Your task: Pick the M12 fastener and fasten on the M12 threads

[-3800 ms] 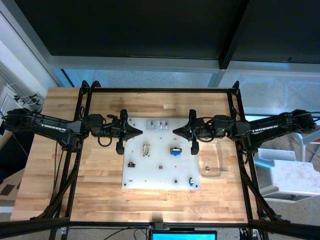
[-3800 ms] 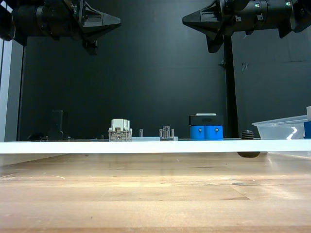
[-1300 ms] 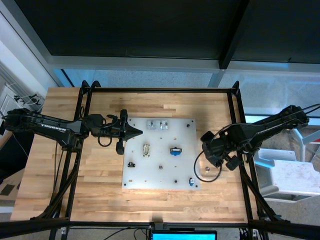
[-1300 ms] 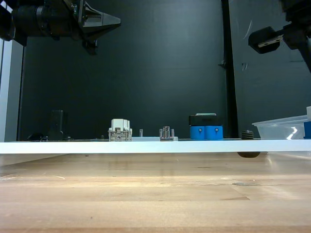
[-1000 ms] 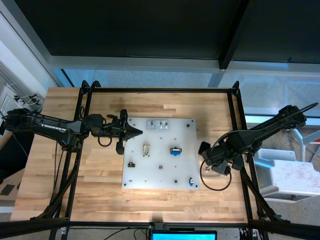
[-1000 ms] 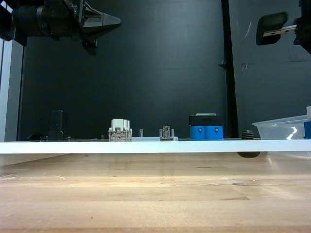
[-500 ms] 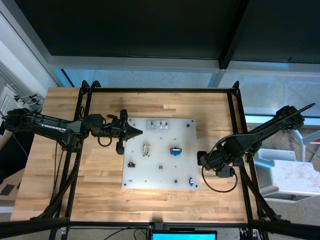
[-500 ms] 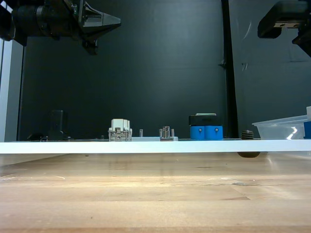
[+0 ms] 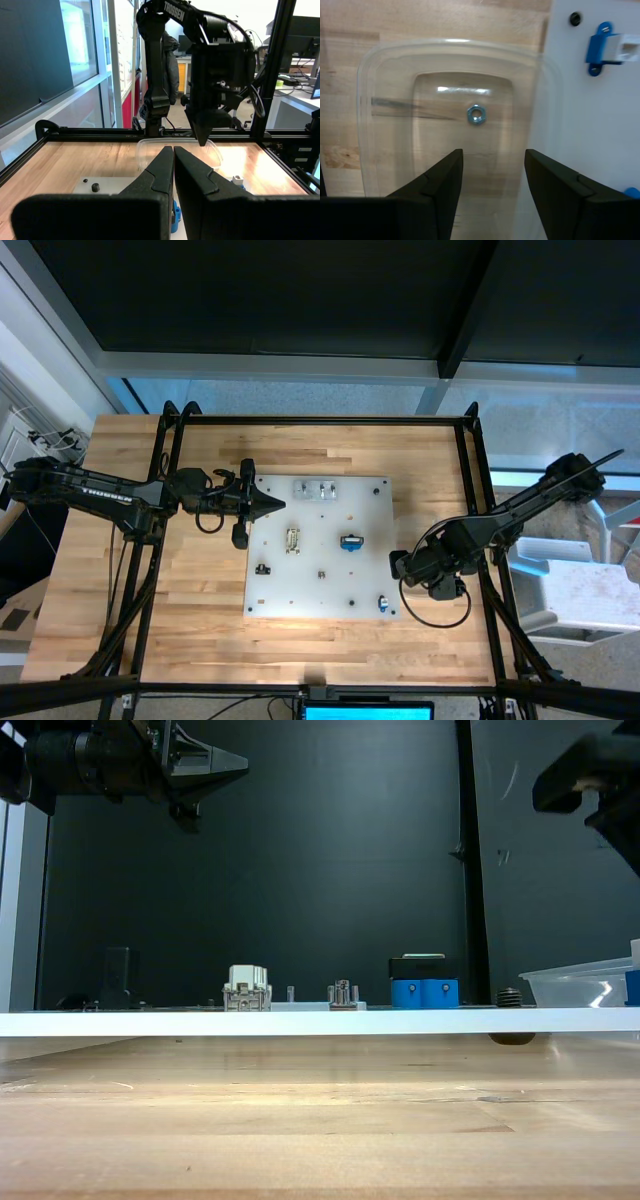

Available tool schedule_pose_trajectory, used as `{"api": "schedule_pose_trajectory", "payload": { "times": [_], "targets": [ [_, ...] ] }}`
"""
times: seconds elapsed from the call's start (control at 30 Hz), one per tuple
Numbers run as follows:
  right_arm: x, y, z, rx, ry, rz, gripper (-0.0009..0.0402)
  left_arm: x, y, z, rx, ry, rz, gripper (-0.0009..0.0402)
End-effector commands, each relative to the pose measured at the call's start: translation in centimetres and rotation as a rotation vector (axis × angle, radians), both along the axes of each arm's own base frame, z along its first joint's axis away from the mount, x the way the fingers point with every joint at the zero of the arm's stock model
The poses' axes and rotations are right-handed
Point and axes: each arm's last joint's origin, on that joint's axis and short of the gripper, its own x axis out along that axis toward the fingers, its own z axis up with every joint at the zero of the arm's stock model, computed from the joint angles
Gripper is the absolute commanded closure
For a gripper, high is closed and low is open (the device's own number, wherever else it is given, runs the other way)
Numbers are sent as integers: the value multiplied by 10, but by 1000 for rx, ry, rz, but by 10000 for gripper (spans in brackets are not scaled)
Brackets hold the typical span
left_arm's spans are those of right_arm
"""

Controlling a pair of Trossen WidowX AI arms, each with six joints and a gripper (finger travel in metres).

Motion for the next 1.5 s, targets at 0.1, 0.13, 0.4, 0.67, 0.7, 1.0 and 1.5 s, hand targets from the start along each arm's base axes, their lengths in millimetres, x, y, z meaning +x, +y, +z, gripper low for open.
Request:
{"api": "schedule_pose_trajectory", "payload": {
  "times": [0.1,0.13,0.4,0.67,0.7,1.0,1.5],
  "targets": [
    [-2,-1,-12,-10,18,18,202,0,0,0,0,0,0,393],
    [-3,-1,-14,-9,17,18,203,0,0,0,0,0,0,393],
    [-4,-2,-32,1,15,17,202,0,0,0,0,0,0,393],
    [-1,1,-45,23,43,55,198,0,0,0,0,0,0,393],
    [-1,1,-47,23,45,54,198,0,0,0,0,0,0,393],
    [-3,-1,-65,34,19,53,198,0,0,0,0,0,0,393],
    [-5,-4,-75,33,12,74,199,0,0,0,0,0,0,393]
  ]
}}
